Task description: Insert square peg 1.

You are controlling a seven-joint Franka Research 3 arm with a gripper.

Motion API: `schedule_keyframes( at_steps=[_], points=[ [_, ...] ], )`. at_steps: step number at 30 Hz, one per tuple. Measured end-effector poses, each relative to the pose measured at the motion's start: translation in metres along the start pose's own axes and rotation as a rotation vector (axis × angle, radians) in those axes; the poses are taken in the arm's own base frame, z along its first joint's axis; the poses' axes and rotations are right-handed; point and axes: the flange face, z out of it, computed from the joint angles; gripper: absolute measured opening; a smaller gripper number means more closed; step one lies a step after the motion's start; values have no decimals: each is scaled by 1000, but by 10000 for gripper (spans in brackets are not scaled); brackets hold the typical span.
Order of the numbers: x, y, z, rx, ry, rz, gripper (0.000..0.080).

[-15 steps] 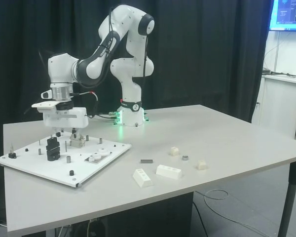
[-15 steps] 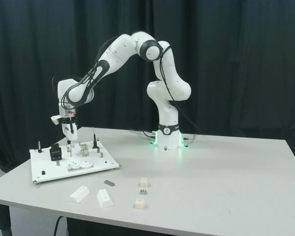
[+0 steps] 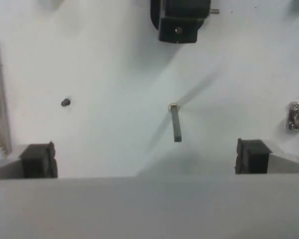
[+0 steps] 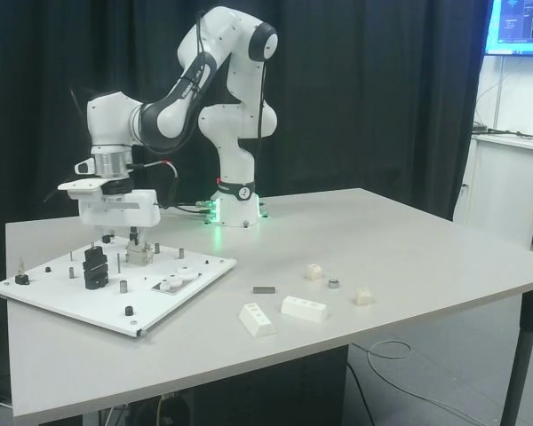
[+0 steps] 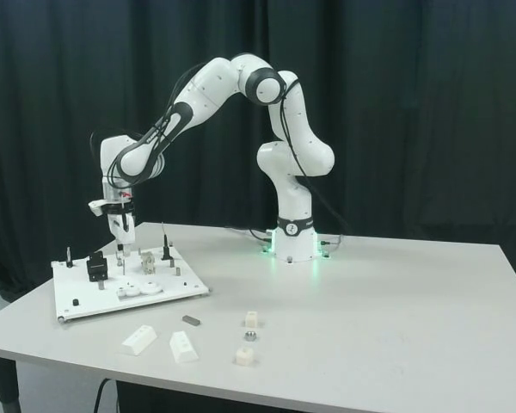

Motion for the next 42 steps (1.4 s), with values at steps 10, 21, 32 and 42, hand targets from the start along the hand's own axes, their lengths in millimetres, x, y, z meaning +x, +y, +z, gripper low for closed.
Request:
schedule_keyframes(
  at_steps=[10, 21, 32, 42],
  points=[
    [-3, -5, -3, 7, 0, 1, 800],
    [-10, -14, -12, 18, 3, -5, 800],
    [-15, -22, -14, 20, 5, -14, 800],
    [-21, -28, -9, 9, 5, -29, 800]
  ],
)
